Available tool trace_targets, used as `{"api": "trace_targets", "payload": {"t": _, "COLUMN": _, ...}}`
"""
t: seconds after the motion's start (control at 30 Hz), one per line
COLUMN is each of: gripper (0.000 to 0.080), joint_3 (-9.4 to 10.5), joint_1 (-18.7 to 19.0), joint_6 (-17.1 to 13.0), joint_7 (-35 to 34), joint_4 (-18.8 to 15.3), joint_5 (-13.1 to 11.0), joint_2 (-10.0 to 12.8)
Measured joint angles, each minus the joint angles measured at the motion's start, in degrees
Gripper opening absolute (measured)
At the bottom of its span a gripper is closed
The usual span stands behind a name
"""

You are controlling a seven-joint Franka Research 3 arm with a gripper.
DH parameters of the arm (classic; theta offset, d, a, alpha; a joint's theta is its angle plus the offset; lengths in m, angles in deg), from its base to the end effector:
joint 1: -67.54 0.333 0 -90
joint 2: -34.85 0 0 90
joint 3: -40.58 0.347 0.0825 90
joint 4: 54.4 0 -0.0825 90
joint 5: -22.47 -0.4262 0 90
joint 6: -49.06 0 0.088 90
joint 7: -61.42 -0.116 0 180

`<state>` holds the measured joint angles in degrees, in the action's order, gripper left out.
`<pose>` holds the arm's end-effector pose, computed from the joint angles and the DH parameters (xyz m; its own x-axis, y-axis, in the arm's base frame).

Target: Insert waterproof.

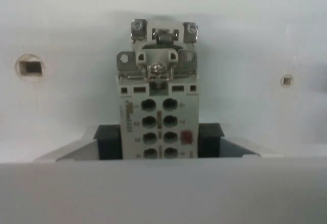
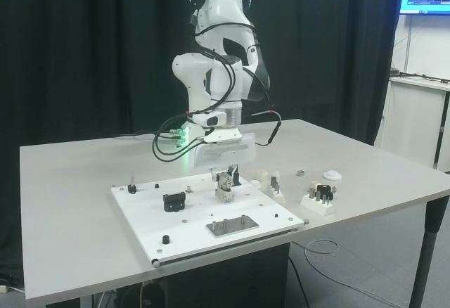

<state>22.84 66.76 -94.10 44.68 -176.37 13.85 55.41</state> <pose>0.5833 -0.1945 0.2360 0.7550 -0.6547 0.0362 -0.6552 -0.7555 0.0030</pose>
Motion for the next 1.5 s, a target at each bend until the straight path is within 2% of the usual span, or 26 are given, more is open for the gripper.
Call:
{"api": "trace_targets", "payload": {"t": 0.8, "gripper": 0.031, "joint_3": 0.03, "joint_1": 0.3, "joint_6": -1.8, "joint_7": -2.0, "joint_4": -0.3, "joint_5": -0.2, "joint_2": 0.1}}
{"api": "trace_targets", "payload": {"t": 1.5, "gripper": 0.031, "joint_3": 0.03, "joint_1": 0.3, "joint_6": -2.0, "joint_7": -3.0, "joint_4": -0.3, "joint_5": -0.2, "joint_2": 0.1}}
